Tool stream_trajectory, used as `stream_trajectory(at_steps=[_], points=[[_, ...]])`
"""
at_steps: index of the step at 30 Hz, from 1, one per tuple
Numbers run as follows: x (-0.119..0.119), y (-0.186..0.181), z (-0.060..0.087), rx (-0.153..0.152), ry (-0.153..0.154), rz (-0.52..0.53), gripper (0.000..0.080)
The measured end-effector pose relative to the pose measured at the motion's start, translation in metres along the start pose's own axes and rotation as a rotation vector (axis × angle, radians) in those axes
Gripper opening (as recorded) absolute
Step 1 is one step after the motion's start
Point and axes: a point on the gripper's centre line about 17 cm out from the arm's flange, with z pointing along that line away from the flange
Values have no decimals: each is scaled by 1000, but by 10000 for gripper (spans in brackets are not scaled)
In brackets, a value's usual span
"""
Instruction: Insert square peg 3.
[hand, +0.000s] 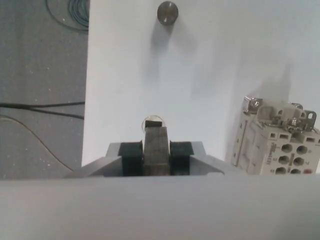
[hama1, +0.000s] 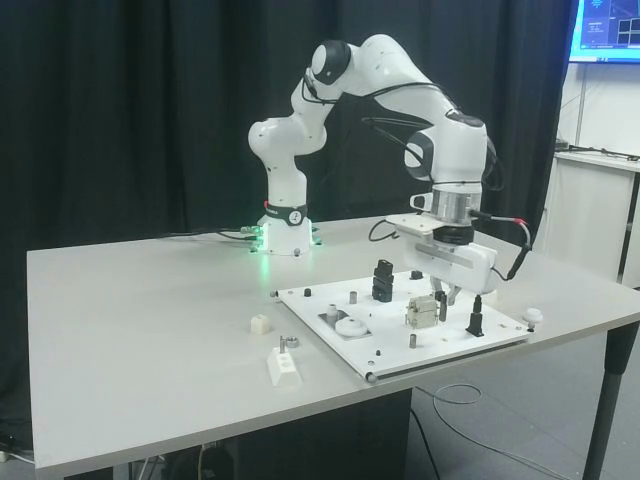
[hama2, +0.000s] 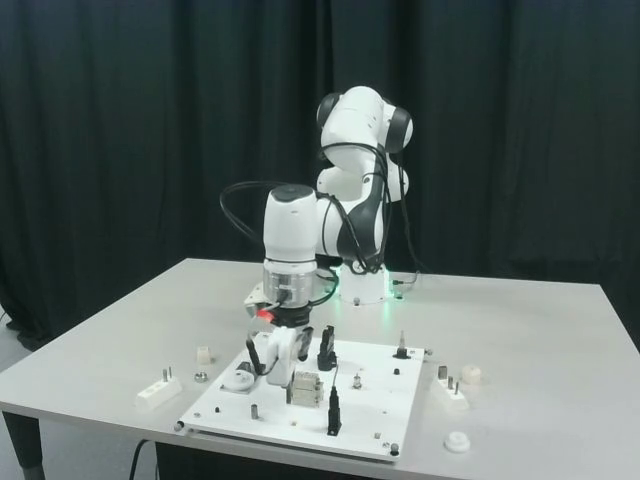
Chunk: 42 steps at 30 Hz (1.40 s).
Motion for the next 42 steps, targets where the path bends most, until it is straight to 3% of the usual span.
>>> stream_trajectory(at_steps=[16, 25, 42], points=[[-2, 2, 17, -17, -1, 43, 109], [-7, -3, 21, -12, -21, 59, 109], [-9, -4, 29, -16, -28, 67, 110]])
